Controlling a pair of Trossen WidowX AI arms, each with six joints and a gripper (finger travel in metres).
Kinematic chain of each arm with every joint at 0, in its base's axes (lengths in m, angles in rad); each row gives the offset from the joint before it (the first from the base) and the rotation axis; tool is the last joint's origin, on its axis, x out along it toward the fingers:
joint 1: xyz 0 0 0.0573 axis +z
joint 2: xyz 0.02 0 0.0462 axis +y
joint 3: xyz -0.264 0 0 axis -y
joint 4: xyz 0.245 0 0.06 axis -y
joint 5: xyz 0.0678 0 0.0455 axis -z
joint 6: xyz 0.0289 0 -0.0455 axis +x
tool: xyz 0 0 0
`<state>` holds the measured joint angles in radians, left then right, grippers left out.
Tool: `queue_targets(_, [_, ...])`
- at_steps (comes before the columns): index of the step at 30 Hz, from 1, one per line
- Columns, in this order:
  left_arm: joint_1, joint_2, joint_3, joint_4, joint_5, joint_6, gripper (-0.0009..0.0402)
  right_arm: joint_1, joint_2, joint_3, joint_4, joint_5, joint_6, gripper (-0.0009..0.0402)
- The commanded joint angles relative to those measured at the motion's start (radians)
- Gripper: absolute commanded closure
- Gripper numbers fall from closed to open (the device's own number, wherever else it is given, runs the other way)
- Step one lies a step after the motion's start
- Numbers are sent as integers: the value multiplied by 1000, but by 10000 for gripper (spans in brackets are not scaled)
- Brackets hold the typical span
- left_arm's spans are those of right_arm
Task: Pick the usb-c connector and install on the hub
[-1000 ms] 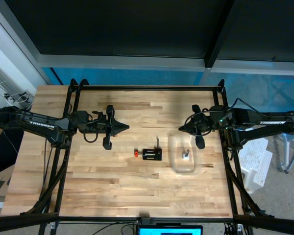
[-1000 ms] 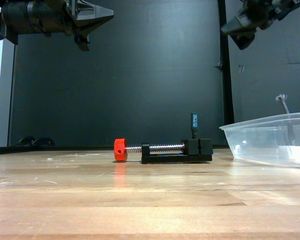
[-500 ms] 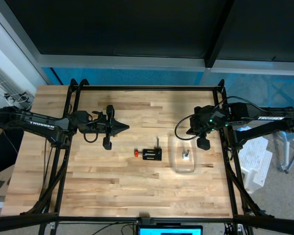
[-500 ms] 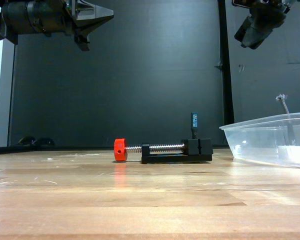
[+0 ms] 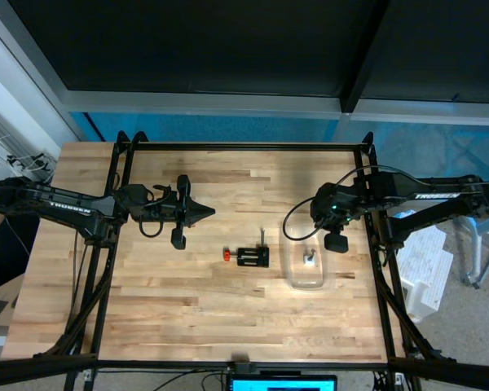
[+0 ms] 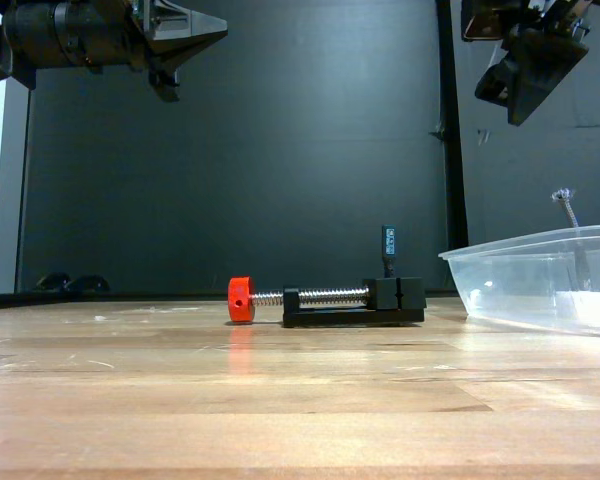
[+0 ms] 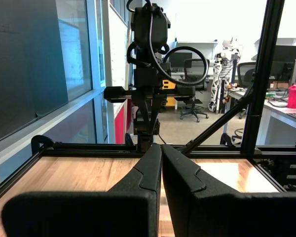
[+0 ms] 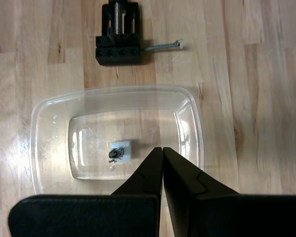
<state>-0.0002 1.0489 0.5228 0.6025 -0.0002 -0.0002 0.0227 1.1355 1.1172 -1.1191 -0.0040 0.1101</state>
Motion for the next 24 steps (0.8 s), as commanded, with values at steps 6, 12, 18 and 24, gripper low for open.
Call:
queue_targets(6, [0,0,0,0,0,0,393,5,70,0,-45,0,36,387])
queue_targets(12, [0,0,0,0,0,0,393,24,118,0,-49,2,92,324])
queue_targets(18, [0,0,0,0,0,0,393,51,157,0,-47,3,119,252])
queue_targets(24, [0,0,0,0,0,0,393,72,203,0,-39,3,145,214])
